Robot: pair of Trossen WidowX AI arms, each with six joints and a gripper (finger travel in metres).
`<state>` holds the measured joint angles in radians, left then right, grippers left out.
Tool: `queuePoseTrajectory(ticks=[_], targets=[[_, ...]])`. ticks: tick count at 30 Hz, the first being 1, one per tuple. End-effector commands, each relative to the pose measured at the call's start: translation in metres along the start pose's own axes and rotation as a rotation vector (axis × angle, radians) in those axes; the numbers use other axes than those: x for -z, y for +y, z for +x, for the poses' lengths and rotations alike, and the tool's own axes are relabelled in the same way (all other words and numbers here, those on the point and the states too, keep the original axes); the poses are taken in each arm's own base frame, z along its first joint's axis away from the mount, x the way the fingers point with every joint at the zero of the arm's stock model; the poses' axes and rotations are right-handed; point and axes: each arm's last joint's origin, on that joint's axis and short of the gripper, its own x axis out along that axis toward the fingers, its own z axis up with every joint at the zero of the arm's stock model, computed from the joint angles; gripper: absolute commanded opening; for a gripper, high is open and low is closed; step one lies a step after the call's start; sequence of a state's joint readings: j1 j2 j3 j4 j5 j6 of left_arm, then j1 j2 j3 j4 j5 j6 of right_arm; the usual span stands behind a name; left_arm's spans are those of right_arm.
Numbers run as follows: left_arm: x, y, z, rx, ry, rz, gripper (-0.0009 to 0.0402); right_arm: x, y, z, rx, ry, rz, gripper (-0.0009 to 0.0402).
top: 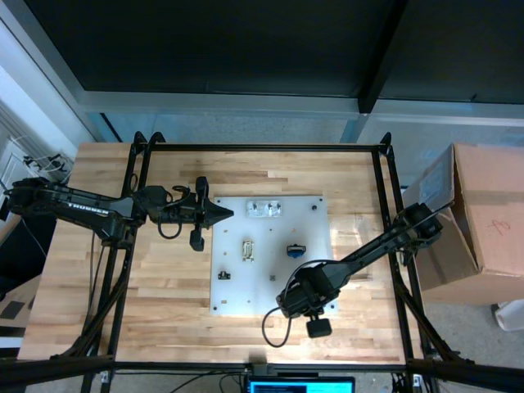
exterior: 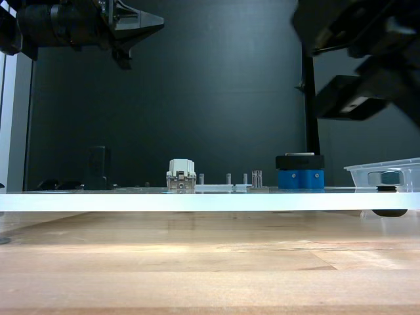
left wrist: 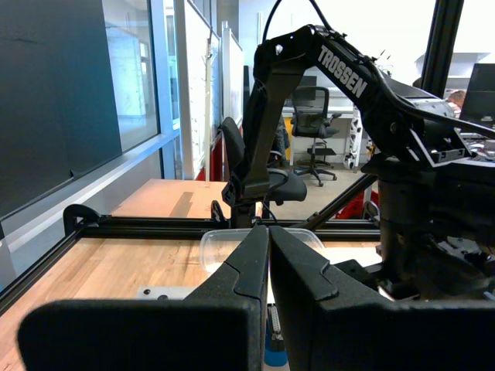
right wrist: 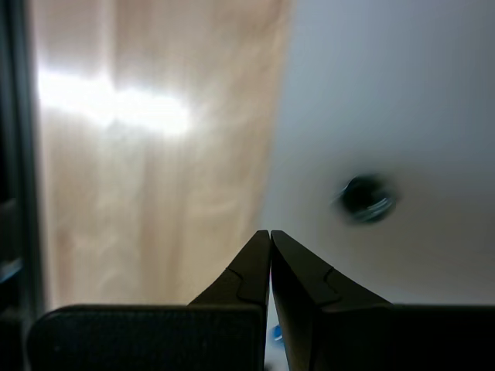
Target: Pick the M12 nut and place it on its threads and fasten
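The small silver M12 nut sits on top of its short black stud at the near right edge of the white board. The right wrist view shows the nut as a blurred dark-and-silver ring on the board, free of the fingers. My right gripper hangs above the board's near right part, shut with nothing between its fingers, off to one side of the nut. In the high view the right arm hides the stud. My left gripper is shut and empty, raised over the board's far left edge.
A blue-and-black block and a white connector stand mid-board. A clear tray lies behind the stud, right of the board. A cardboard box stands beyond the table's right edge. Black frame rails border the table.
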<state>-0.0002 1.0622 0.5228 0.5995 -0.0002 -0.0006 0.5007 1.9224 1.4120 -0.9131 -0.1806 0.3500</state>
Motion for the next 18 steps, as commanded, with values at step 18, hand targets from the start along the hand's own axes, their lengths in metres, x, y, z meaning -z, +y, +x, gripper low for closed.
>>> queuePoseTrajectory(ticks=[18], targets=[[0.0,0.0,0.0,0.0,0.0,0.0,0.0,0.0036,-0.0009,0.0041,-0.002,0.015,0.011,0.0]])
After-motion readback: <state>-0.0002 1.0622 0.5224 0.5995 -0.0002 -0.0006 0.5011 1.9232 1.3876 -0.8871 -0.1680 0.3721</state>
